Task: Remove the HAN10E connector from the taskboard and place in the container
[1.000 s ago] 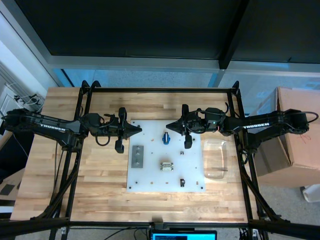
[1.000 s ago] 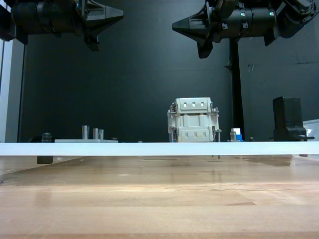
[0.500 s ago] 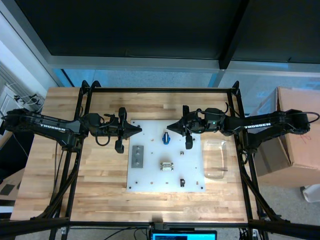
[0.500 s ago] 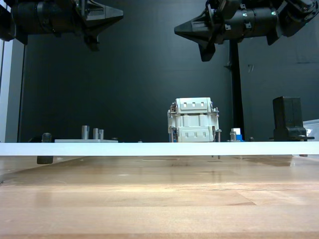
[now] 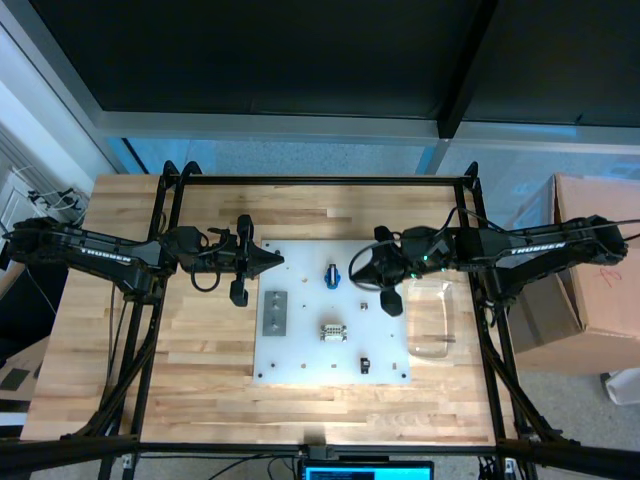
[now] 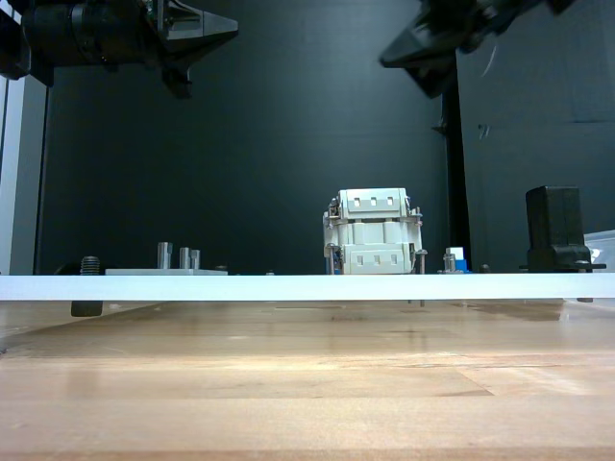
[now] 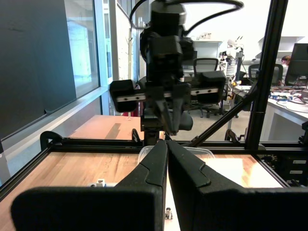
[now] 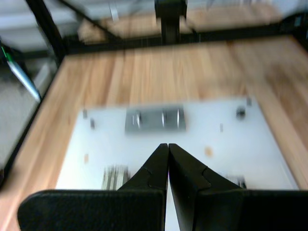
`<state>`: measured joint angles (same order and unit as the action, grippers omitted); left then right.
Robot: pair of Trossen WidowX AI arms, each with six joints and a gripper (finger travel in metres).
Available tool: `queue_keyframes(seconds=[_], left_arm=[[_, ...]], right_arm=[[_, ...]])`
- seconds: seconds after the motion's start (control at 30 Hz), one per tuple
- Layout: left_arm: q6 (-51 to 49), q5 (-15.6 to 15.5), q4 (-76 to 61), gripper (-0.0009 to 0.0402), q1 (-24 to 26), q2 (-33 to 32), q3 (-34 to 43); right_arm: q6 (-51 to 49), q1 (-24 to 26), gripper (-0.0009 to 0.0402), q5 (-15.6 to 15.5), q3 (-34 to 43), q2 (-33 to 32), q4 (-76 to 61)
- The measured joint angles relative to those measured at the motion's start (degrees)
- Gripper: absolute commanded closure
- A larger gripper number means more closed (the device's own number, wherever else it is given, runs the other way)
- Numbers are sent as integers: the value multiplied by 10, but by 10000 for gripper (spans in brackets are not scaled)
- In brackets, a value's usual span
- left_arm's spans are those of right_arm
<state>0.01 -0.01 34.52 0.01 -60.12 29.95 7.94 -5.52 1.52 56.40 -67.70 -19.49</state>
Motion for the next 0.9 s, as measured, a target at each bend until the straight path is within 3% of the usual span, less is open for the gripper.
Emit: queue_keyframes(seconds=[0.37, 0.63, 0.9], left_arm=[[0, 0, 0, 393, 0, 0, 0], [0, 0, 0, 393, 0, 0, 0], [0, 0, 0, 393, 0, 0, 0]], right_arm=[[36, -72, 393, 64, 193, -87, -268], [48, -81, 391, 65, 335, -204, -424], [53, -83, 343, 64, 441, -311, -506]])
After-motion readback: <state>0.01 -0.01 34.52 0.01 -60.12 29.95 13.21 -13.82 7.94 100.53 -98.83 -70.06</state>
